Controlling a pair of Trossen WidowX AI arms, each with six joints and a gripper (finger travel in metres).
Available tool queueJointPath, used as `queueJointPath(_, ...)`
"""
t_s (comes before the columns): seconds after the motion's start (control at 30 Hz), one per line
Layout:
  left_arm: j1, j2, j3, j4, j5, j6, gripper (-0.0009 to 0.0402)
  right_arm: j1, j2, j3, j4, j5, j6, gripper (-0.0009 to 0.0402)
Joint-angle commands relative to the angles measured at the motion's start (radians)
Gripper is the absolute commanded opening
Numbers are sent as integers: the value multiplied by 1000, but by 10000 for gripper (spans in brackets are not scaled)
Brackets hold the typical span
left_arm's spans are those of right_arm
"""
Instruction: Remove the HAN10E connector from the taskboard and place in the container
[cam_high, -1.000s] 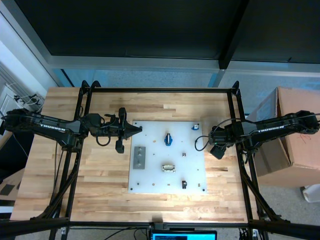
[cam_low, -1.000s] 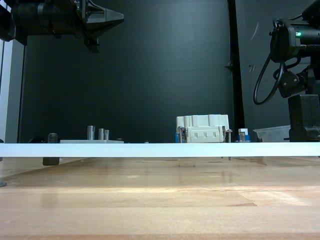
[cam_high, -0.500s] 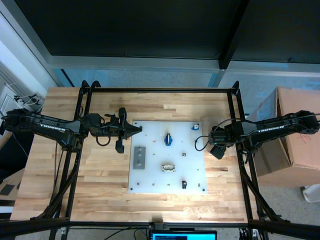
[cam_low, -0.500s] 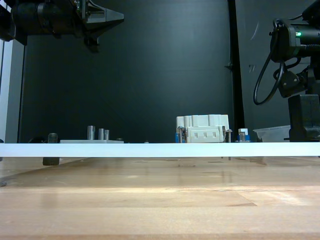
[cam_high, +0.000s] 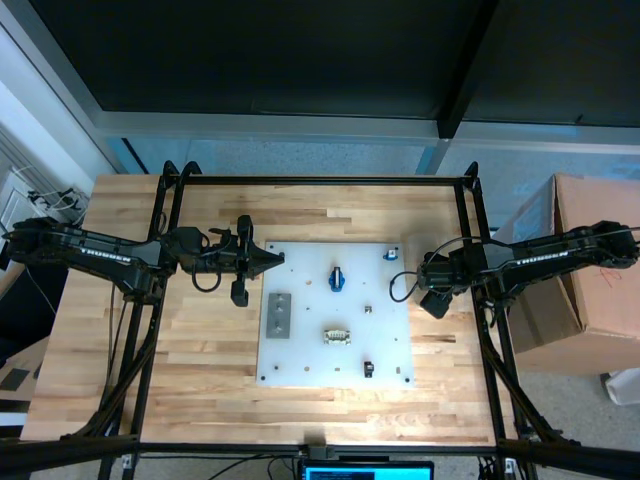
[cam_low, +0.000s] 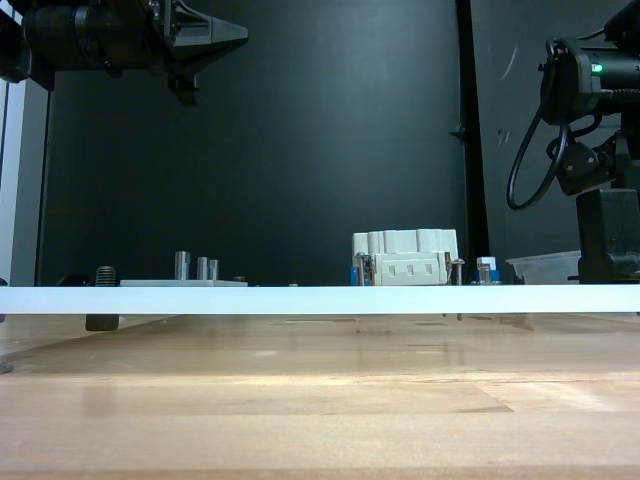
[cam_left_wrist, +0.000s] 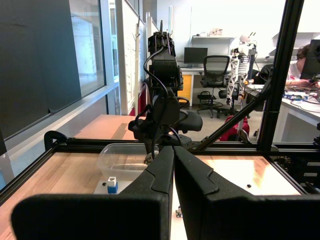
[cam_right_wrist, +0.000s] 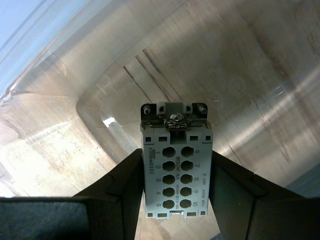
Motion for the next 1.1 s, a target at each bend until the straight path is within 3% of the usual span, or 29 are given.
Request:
queueJointPath(0.03,0,0,0,0,0,0,0,0,0,0,0,0,0,9)
queueJointPath(0.73,0,0,0,0,0,0,0,0,0,0,0,2,0,15)
queueJointPath(0.9,0,0,0,0,0,0,0,0,0,7,2,5,0,85)
queueJointPath(1.1,0,0,0,0,0,0,0,0,0,47,-11,19,-2,236)
